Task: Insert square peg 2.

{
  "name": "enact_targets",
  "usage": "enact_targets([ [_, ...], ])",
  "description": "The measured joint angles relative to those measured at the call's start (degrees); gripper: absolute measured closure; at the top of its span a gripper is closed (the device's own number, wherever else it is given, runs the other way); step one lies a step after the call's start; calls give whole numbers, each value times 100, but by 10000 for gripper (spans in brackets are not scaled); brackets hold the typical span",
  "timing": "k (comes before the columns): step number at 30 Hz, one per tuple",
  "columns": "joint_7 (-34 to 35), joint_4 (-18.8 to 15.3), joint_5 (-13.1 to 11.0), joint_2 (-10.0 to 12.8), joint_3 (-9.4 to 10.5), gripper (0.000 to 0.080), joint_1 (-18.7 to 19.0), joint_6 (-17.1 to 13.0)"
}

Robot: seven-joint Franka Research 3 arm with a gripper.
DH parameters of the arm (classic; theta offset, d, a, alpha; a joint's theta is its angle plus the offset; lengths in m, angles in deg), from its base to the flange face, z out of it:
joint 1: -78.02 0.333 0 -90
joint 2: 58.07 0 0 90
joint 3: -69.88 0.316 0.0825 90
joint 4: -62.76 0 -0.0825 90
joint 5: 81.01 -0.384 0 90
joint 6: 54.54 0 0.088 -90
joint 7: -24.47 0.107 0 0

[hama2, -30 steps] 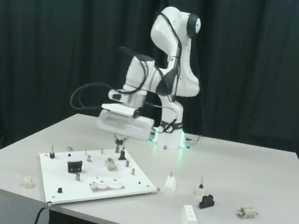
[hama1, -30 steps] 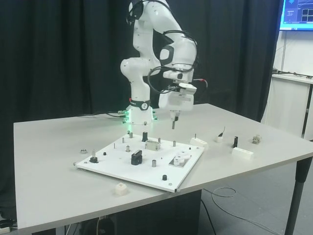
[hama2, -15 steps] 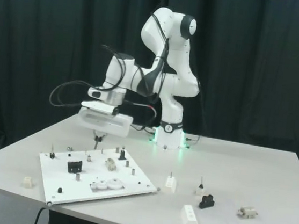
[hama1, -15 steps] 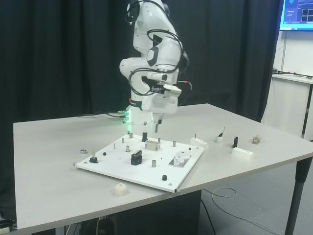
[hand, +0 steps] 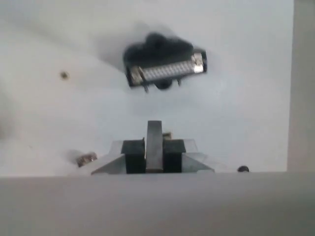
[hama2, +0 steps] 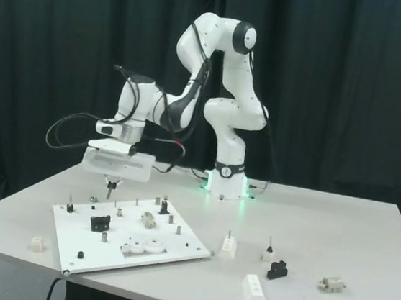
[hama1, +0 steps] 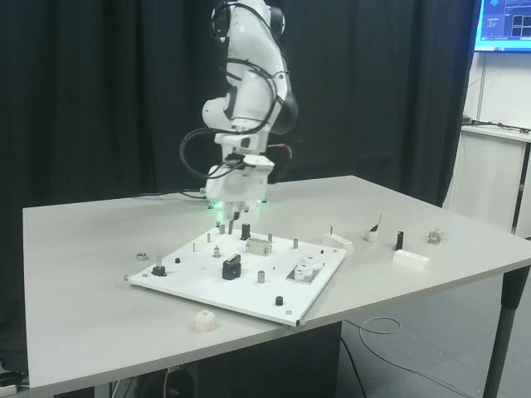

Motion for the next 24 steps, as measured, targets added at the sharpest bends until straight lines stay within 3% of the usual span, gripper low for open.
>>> enact_targets([
  [15,-1562,0,-1013,306,-219,731,-292,-125],
  [24,-2214,0,-1400,420,-237,731,-447,-172],
])
